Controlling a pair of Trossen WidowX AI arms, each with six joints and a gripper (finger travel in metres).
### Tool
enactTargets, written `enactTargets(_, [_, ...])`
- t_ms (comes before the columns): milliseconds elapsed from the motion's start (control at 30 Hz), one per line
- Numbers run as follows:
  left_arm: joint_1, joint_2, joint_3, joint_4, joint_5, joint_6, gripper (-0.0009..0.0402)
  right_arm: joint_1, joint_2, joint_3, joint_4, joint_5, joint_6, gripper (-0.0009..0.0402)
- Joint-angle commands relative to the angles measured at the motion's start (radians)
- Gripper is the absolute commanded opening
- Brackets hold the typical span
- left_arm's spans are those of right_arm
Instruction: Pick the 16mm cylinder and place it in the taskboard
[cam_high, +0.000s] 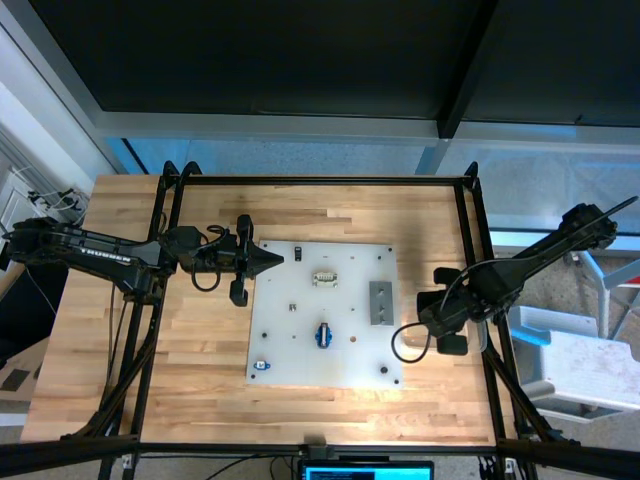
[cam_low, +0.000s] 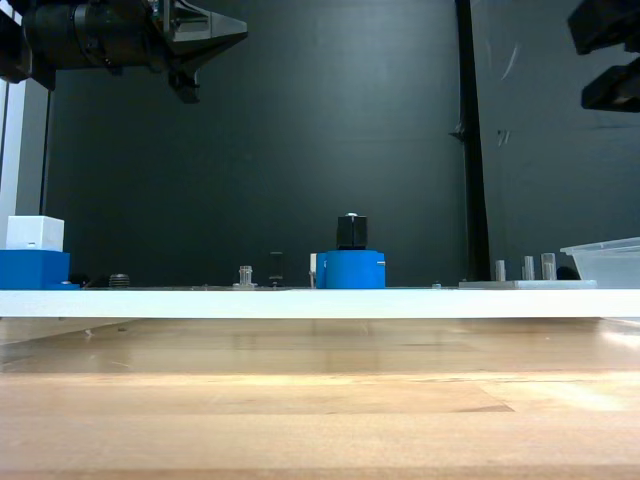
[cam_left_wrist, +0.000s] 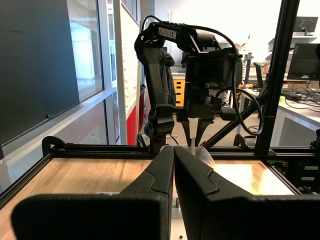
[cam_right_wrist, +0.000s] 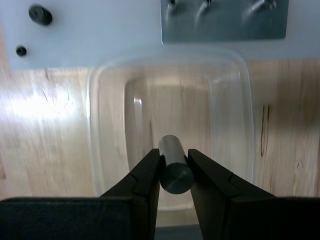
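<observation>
Wood table (cam_high: 120, 300) carries the white taskboard (cam_high: 300, 355), flat btw the two arms. L gripper (cam_high: 273, 258) hangs horizontal, high over the board's left edge, tips pointing across the board. Its fingers (cam_left_wrist: 155, 182) are pressed together w/ only a hairline seam btw them and nothing in them; the board lies well below the tips. R gripper (cam_right_wrist: 173, 156) is off the board's right edge, pointing down, high above a clear plastic tray (cam_right_wrist: 107, 125) that sits on the wood directly under its fingertips. Can't tell if the tray's rim touches the board edge or is just beside it. Beyond the R fingertips, past the tray, is the grey metal block (cam_right_wrist: 225, 22) on the board, w/ three small pegs (cam_right_wrist: 204, 7) standing in it; near the tips but apart from them. Blue connector (cam_high: 323, 335) w/ a black top sits mid-board, roughly btw the two sets of fingers and well apart from both. White socket (cam_high: 323, 278) is on the board ahead of the L fingertips and lower than them. A small blue-and-white part (cam_high: 260, 366) sits at the board's near-left corner, well away from either gripper. The 16mm cylinder (cam_right_wrist: 175, 170), dark grey, is clamped btw the R fingers, one pad on each side of its round wall. Its flat end faces the wrist cam, it lies along the fingers and pokes a little past the tips. It's up over the tray floor, not in the taskboard.
</observation>
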Motion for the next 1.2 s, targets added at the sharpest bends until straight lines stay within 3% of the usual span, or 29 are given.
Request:
enactTargets(33, [0.000,0.000,0.000,0.000,0.000,0.000,0.0000,-0.017,0.048,0.042,0.005,0.000,-0.018,0.0024])
enactTargets(1200, [0.000,0.000,0.000,0.000,0.000,0.000,0.0000,-0.145,0.470,0.423,0.057,-0.005,-0.145,0.0024])
